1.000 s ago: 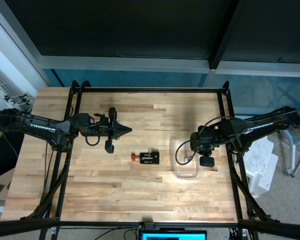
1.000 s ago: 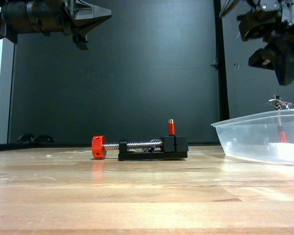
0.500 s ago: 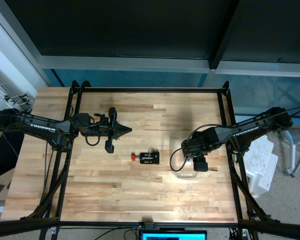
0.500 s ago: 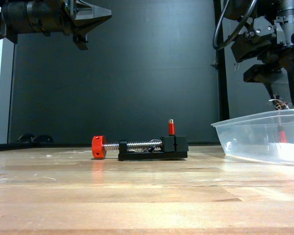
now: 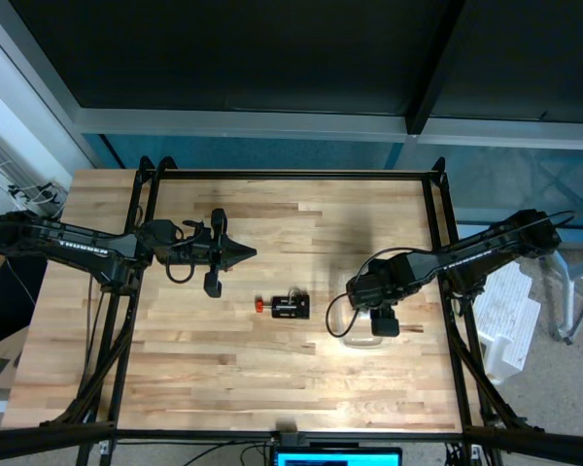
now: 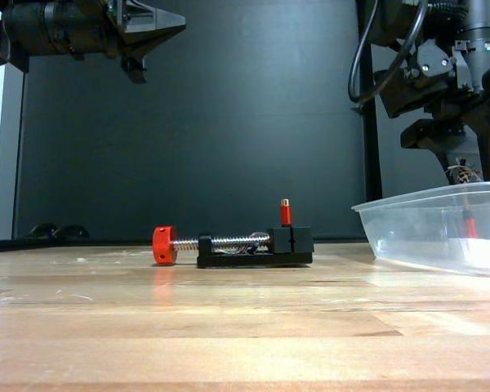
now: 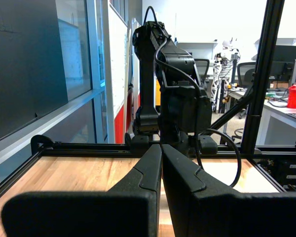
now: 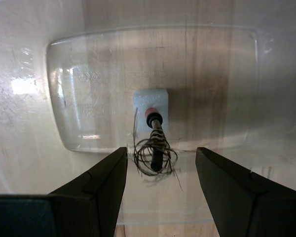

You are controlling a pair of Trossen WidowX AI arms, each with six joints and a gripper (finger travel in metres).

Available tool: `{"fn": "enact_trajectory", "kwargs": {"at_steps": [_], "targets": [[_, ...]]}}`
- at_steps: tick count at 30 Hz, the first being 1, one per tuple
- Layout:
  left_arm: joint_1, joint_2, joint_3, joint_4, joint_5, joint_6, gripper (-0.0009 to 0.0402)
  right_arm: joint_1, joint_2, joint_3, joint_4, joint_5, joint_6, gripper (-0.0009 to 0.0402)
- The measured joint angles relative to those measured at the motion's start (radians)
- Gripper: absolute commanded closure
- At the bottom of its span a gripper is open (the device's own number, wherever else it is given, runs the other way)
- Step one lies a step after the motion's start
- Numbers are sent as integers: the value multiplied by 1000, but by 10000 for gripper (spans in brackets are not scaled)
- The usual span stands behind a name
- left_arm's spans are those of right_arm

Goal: Pick the rca connector and install on the hub

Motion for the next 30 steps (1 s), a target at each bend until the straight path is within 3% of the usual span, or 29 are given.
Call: {"fn": "enact_trajectory", "kwargs": {"at_steps": [16,30], "targets": [[0,0,0,0,0,0,393,3,26,-9,64,8,-4,205],[0,0,0,0,0,0,393,9,58,-27,102,8,-7,303]]}}
